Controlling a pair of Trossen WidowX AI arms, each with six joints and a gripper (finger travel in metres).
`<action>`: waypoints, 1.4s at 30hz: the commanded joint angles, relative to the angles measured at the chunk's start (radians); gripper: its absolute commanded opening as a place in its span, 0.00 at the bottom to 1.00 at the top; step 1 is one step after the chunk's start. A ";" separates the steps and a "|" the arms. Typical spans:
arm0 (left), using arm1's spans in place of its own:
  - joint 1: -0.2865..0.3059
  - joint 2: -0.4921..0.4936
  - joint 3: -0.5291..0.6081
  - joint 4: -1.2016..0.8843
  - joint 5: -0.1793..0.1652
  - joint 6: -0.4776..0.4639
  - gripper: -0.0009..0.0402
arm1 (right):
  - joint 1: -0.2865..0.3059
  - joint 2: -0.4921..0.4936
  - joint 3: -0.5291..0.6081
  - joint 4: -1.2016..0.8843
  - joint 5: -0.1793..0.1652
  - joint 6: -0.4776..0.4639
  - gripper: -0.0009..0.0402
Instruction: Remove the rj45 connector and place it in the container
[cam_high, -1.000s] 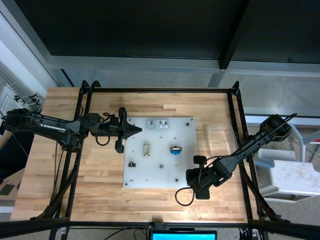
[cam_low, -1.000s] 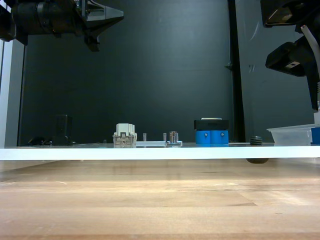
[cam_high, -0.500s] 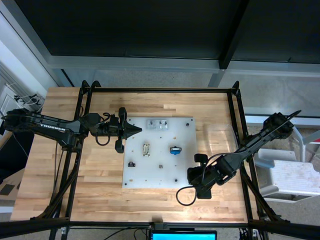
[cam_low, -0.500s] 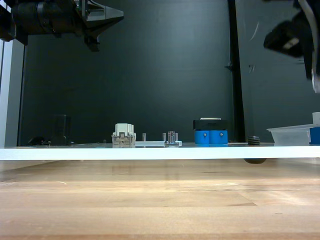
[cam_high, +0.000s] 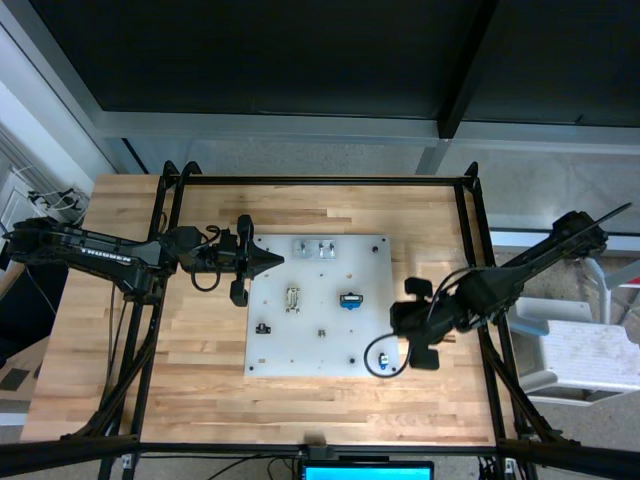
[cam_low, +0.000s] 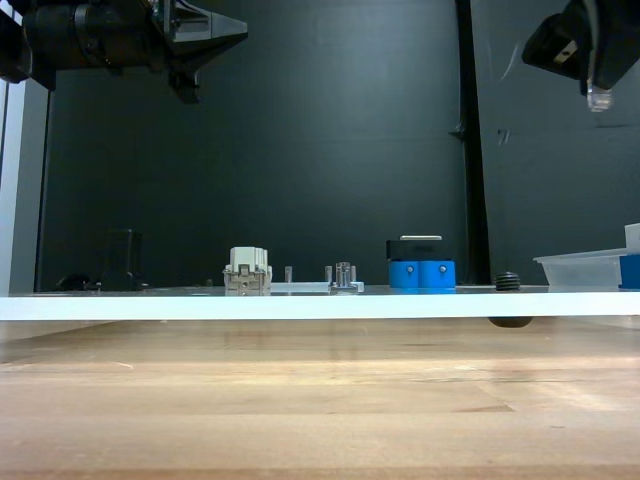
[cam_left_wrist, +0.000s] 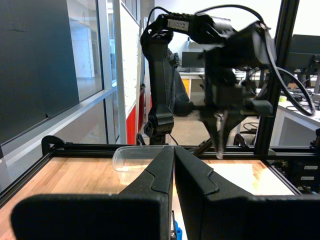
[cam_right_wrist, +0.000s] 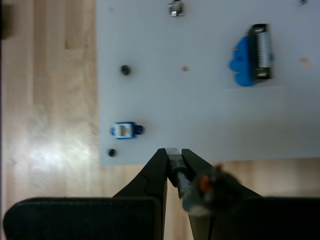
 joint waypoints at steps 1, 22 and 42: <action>0.000 0.000 0.000 0.000 0.000 0.000 0.02 | -0.050 -0.040 -0.015 -0.036 -0.003 -0.057 0.02; 0.000 0.000 0.000 0.001 0.000 0.000 0.02 | -0.322 -0.327 -0.304 -0.214 -0.028 -0.289 0.02; 0.000 0.000 0.000 0.000 0.000 0.000 0.02 | -0.388 -0.424 -0.441 -0.229 -0.034 -0.280 0.26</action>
